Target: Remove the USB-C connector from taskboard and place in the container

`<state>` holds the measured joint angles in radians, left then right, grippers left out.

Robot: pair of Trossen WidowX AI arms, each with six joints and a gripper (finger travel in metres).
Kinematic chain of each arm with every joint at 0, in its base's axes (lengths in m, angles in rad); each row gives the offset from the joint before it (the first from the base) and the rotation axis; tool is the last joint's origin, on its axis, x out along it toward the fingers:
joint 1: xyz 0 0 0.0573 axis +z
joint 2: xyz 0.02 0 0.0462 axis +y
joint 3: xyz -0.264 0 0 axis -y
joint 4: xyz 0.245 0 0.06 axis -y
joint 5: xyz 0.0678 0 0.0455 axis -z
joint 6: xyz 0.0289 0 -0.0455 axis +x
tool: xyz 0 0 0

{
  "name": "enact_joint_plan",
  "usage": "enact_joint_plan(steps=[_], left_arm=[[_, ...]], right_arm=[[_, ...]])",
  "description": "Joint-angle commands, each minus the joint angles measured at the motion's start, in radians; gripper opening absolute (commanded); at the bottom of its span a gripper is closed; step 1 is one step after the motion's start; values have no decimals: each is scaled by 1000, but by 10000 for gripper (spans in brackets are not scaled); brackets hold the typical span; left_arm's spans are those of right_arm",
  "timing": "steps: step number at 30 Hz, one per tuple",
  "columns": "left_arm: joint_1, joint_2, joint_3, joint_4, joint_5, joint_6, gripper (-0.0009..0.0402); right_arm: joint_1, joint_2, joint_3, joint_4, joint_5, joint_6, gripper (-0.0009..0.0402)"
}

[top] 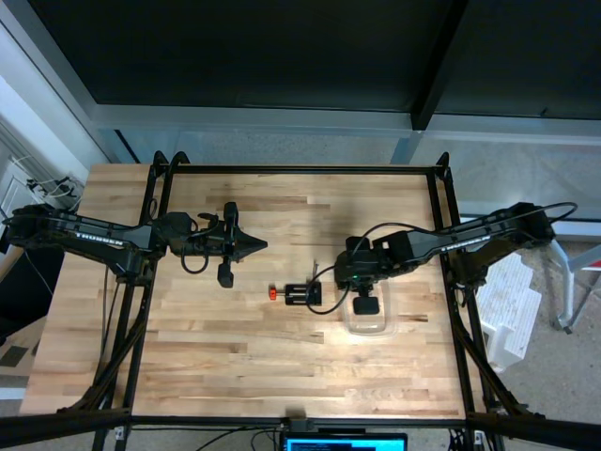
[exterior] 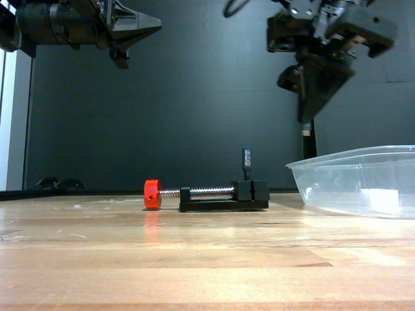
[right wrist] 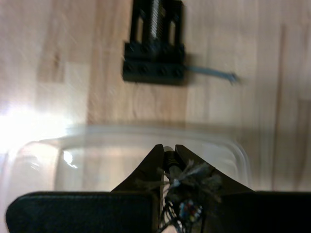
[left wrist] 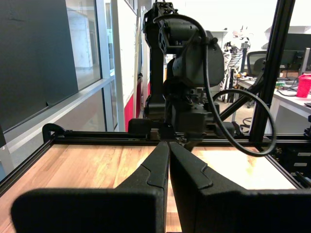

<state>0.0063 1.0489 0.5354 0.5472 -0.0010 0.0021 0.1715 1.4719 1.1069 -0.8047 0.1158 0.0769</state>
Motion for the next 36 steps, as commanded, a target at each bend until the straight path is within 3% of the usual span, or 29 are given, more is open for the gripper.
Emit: enact_joint_plan(steps=[1,11,25,36], left_arm=[[0,0,0,0,0,0,0],[0,0,0,0,0,0,0],[0,0,0,0,0,0,0],[0,0,0,0,0,0,0]], right_arm=[[2,-35,-52,-1,24,13,0],[23,-77,-149,3,24,46,7],[43,-79,-150,5,24,76,123],[56,-79,-135,0,24,103,159]])
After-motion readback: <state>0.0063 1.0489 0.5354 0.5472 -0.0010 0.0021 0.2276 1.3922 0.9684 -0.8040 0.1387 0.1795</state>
